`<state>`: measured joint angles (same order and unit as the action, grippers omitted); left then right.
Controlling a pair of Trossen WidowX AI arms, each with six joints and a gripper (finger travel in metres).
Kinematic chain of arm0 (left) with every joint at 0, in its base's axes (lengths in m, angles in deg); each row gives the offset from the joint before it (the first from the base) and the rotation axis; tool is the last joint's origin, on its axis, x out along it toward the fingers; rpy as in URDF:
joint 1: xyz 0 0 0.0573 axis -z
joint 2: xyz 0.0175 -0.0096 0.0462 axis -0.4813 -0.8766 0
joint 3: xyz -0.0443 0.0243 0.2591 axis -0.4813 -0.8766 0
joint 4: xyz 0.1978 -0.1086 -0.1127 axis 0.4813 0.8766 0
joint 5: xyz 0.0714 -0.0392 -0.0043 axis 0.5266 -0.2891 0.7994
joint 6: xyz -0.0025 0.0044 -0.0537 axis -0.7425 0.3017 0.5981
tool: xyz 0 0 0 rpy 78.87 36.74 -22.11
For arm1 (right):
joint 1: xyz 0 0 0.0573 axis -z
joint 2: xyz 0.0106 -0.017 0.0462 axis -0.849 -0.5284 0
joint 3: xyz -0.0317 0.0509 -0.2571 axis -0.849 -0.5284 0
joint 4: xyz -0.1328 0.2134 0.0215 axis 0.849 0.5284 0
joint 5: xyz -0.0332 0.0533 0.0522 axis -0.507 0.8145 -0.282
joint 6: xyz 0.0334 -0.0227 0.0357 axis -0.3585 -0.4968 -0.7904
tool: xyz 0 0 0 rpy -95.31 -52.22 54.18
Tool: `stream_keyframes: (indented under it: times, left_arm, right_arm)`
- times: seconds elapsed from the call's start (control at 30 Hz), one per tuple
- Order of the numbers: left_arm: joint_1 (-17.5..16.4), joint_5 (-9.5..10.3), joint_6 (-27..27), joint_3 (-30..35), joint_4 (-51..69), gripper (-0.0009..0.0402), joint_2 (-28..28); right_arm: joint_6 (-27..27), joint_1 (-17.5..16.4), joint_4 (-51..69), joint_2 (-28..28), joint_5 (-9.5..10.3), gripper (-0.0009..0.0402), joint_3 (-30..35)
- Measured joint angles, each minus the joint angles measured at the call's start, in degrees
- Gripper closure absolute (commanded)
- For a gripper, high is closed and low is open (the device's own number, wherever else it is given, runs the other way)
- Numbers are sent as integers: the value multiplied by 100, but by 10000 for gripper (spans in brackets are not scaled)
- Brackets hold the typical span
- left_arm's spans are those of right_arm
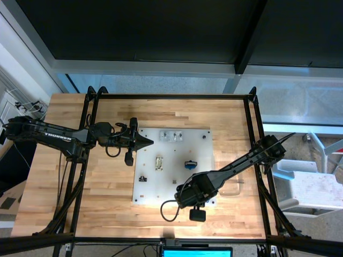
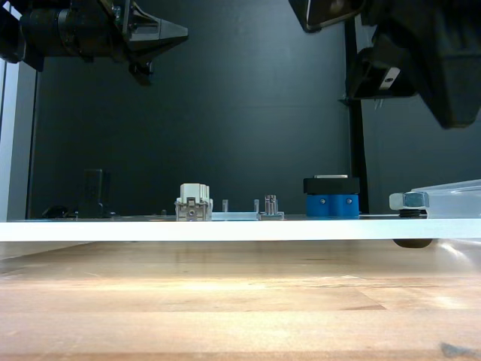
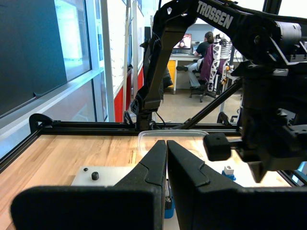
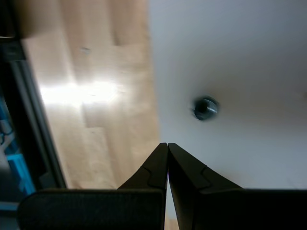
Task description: Unfasten the M12 fastener and place in the container
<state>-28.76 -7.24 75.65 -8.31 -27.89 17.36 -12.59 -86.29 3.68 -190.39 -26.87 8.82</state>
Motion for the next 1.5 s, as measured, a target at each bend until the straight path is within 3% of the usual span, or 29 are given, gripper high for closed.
stream_keyframes:
  times: [0.5, 0.77, 0.97, 1.23, 1.3, 1.43, 1.5]
  left_arm:
    - [0, 0, -2, 0, 4, 393, 0]
    - [0, 0, 0, 2, 7, 393, 0]
    - [0, 0, 0, 2, 7, 393, 0]
    - [0, 0, -2, 2, 7, 393, 0]
    - [0, 0, -2, 0, 7, 393, 0]
    - [0, 2, -2, 2, 7, 393, 0]
    - [0, 0, -2, 0, 7, 393, 0]
  right_arm:
    - [256, 11, -693, -129, -24, 393, -619]
    - [367, 11, -713, -129, -234, 393, -704]
    - [400, 17, -708, -129, -496, 393, -706]
    - [398, 28, -684, -129, -507, 393, -706]
    - [385, 33, -544, -129, -717, 393, -706]
    - [87, 37, -63, -129, -1845, 393, -678]
    - [9, 42, 79, -118, -2039, 393, -658]
